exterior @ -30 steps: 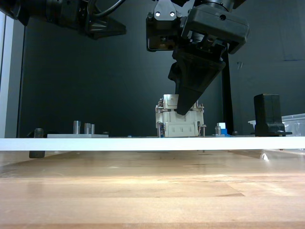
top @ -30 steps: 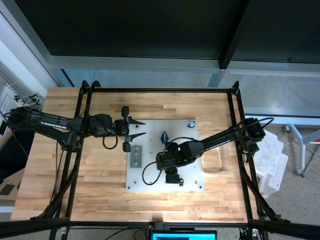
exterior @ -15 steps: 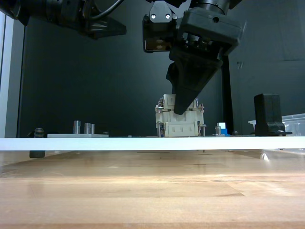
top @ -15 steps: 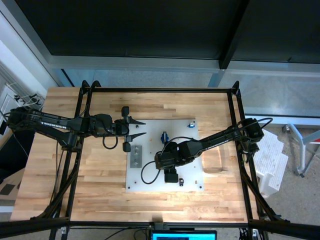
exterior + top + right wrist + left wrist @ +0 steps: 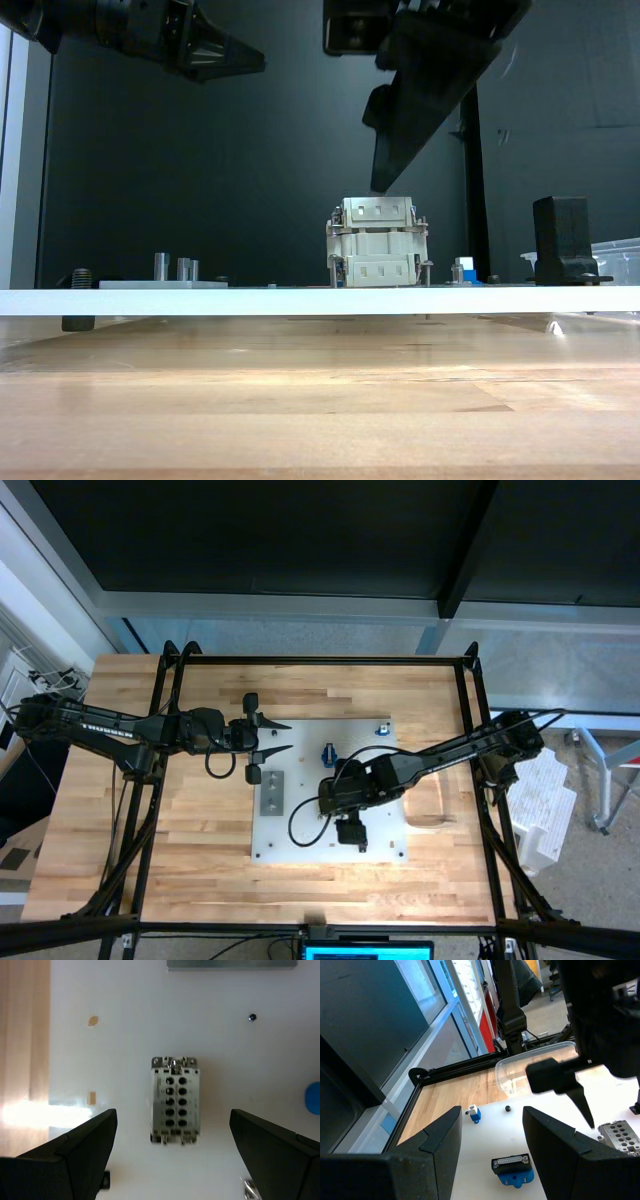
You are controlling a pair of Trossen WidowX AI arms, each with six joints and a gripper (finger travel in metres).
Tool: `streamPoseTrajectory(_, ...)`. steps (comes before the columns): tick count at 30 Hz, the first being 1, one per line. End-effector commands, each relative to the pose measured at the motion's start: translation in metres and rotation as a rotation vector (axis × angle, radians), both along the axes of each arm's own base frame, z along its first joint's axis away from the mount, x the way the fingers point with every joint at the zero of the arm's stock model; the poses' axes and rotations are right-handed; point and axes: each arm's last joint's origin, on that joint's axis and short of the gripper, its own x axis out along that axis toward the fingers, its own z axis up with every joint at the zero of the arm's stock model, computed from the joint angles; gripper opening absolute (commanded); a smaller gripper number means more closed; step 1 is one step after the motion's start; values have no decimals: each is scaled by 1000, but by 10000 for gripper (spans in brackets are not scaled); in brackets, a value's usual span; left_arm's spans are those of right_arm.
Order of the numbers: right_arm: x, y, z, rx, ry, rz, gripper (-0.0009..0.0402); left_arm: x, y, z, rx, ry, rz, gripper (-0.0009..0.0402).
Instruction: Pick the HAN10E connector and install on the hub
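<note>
1. Toward the near half of the flat white task board (image 5: 270, 845), the pale grey-beige rectangular HAN10E connector (image 5: 377, 212) sits squarely on top of the beige flanged socket hub (image 5: 377, 268). It looks installed, though whether it is fully seated I cannot tell.
2. Directly above it hangs the right gripper (image 5: 350, 832), its jaws spread wide and holding nothing. It is clear of the connector, which leaves room to pull away without snagging.
3. The low view alone shows the stack's height and the gap under the fingertip. The right wrist view alone shows the connector's two rows of contact holes and the hub's silvery end flanges.
4. Farther back, the left gripper (image 5: 285, 737) is parked over the board's far-left part, open and empty, out of the way. Only its wrist view shows a small blue multi-pin plug (image 5: 512, 1170).
</note>
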Motion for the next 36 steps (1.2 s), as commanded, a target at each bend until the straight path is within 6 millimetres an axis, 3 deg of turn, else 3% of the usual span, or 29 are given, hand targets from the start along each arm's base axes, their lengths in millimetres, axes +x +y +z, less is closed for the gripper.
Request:
streamPoseTrajectory(1,-7,-1,11,0,-3,7,297,0,0,0,0,0,0,166)
streamPoseTrajectory(13,-27,-6,28,-2,-1,9,207,0,0,0,0,0,0,166)
streamPoseTrajectory(27,-30,-4,32,3,-15,16,82,0,0,0,0,0,0,166)
streamPoseTrajectory(36,-30,-3,31,6,-23,18,27,0,0,0,0,0,0,166)
